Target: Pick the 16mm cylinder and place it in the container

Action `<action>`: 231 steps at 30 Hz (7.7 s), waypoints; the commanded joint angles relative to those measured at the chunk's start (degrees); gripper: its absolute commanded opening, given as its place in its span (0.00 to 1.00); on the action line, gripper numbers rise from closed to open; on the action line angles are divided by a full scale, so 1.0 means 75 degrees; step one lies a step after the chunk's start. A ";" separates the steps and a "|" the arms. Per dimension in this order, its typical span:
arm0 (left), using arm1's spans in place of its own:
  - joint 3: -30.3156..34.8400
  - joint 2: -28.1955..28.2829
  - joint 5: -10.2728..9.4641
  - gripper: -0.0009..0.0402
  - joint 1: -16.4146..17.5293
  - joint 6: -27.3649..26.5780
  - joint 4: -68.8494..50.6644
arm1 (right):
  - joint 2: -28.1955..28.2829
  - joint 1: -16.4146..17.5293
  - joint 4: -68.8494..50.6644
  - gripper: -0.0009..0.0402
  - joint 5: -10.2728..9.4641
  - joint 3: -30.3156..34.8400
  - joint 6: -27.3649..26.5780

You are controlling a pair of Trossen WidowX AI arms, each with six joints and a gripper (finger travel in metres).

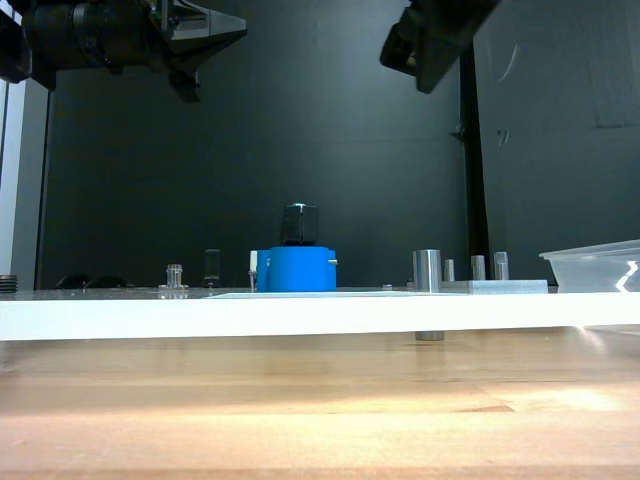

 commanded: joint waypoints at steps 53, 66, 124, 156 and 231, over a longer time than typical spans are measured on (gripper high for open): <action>0.0003 0.0000 0.0000 0.02 0.0000 0.0000 0.0003 | 0.2352 0.0688 0.0443 0.44 0.0064 0.0216 -0.0055; 0.0003 0.0000 0.0000 0.02 0.0003 0.0000 0.0003 | 0.2681 0.0697 0.0673 0.44 0.0073 0.0216 -0.0055; 0.0003 0.0000 0.0000 0.02 0.0000 0.0000 0.0003 | 0.2847 0.0697 0.0836 0.06 0.0009 0.0201 -0.0064; 0.0003 0.0000 0.0000 0.02 0.0000 0.0000 0.0003 | 0.1335 0.0729 -0.0154 0.06 0.0015 0.0358 0.0134; 0.0003 0.0000 0.0000 0.02 0.0003 0.0000 0.0003 | -0.3267 0.0731 0.2052 0.08 -0.1932 -0.6543 0.3529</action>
